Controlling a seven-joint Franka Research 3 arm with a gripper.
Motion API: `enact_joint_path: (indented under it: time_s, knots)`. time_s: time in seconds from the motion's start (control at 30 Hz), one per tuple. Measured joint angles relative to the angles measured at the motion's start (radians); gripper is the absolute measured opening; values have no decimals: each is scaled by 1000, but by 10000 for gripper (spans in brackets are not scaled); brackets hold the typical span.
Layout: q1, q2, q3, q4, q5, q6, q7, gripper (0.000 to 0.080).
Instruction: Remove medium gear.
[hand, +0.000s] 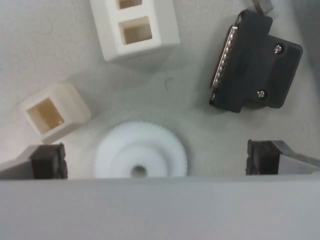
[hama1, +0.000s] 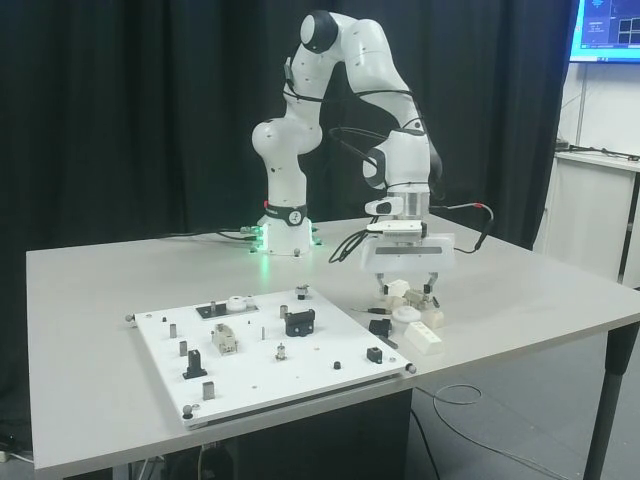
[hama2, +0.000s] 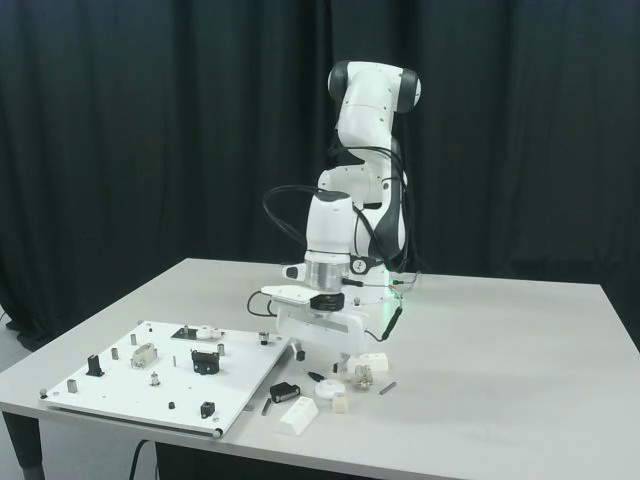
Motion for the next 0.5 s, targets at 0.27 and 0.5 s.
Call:
enact_joint_path:
  time_s: [0.27,0.5]
  knots:
    - [-3,0,-2,0,-5,7,0,800]
    - [-13,-3,-6,1,-27,19,0,800]
